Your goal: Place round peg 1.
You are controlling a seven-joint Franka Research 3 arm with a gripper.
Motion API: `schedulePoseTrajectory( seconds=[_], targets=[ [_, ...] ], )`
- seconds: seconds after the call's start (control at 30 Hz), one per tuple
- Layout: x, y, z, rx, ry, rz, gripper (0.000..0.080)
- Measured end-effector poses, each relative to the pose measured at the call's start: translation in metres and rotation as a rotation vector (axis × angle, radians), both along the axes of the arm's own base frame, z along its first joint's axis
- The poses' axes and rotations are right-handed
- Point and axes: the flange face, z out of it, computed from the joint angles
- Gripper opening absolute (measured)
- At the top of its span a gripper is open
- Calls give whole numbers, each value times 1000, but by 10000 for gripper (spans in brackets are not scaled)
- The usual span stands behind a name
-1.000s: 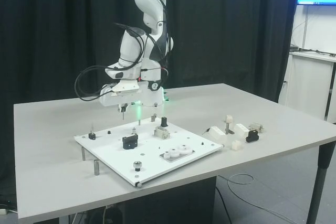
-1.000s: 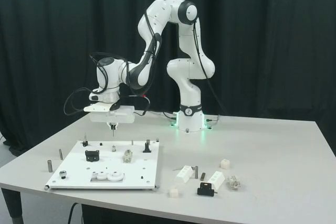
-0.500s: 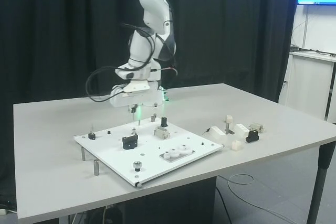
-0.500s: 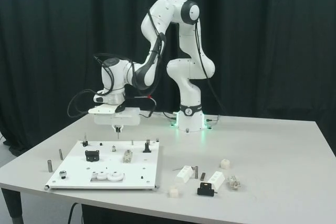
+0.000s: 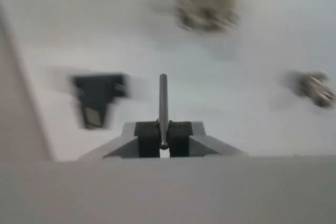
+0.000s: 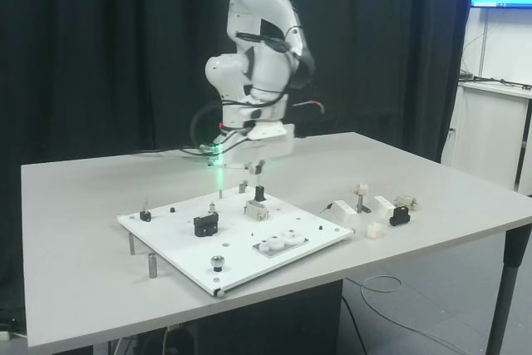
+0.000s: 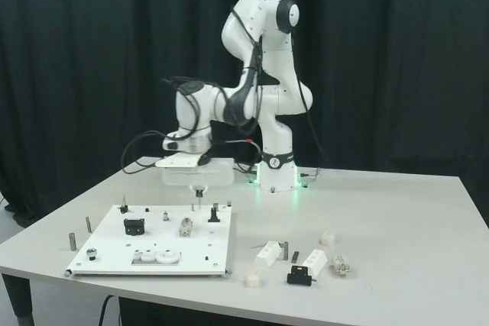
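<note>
Pincer (image 5: 164, 142) clamped on round peg 1 (image 5: 163, 103) above white board (image 7: 218, 246); black curtains behind.

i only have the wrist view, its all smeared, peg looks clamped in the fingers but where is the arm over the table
Observer: The gripper hangs above the far edge of the white board, with the round peg pointing down, clear of the surface.
Operator: whats the black thing beside the peg
Observer: Probably the black block standing near the board's far edge, just under the gripper in the first room view.
Operator: anything else out on the table
Observer: Yes, a cluster of loose white and black parts lies on the grey table beside the board, apart from the arm.
</note>
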Motion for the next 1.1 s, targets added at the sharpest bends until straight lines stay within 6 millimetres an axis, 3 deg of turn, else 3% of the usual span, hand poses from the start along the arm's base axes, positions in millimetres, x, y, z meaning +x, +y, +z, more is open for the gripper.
schedulePoseTrajectory(
  seconds=[0.37,0.87,1.1],
  targets=[
    [17,95,-1,-12,-6,30,35],
    [18,217,-15,-22,-19,33,35],
    [21,264,-24,-30,-23,40,35]
  ],
)
